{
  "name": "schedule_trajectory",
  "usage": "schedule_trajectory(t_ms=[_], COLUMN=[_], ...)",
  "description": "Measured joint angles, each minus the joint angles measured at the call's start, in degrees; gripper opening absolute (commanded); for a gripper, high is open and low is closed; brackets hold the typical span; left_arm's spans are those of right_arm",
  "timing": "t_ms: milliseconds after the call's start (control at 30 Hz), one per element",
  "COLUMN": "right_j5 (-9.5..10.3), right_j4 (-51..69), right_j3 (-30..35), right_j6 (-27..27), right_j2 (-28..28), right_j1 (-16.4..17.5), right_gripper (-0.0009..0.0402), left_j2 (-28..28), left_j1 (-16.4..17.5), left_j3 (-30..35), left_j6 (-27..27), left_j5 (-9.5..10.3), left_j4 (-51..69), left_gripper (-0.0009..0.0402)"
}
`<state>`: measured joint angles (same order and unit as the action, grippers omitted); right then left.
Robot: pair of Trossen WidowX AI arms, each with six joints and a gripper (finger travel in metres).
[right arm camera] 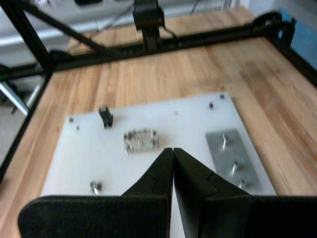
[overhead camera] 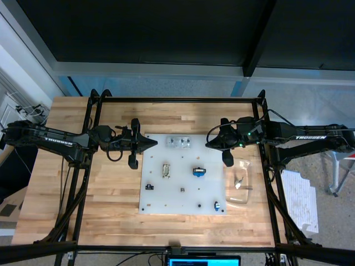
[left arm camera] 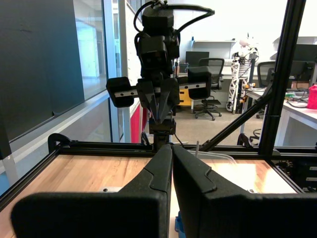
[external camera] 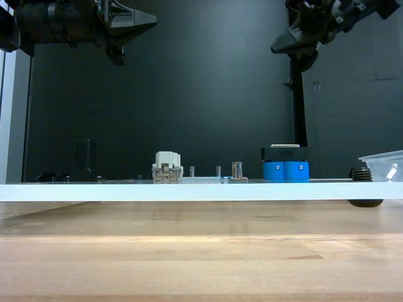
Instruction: Pick the RJ45 connector and install on taskboard
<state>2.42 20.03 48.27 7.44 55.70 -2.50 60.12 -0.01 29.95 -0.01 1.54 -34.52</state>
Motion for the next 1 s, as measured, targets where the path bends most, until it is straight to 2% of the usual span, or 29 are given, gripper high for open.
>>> schedule_trajectory(t_ms=[467, 733, 867, 1000], right_j5=[0.17, 0.15, -1.81, -3.48], right_j4=[18.3, 28.5, 32.5, 35.7], right_j3=[0.0, 0.0, 0.0, 0.0], right_j6=[-0.4, 1.4, 4.0, 6.6], right_j2=[-9.1, -13.5, -14.5, -14.8], right_j1=[0.1, 1.0, 3.3, 7.3], right_gripper=[0.0000, 0.0000, 0.0000, 0.0000], left_j2=[0.0, 0.0, 0.0, 0.0], left_j1=[0.0, 0.0, 0.0, 0.0], left_j3=[0.0, 0.0, 0.0, 0.0], left_j6=[0.0, 0.0, 0.0, 0.0], left_j5=[0.02, 0.02, 0.02, 0.02], left_j4=[0.0, 0.0, 0.0, 0.0], left_gripper=[0.0000, 0.0000, 0.0000, 0.0000])
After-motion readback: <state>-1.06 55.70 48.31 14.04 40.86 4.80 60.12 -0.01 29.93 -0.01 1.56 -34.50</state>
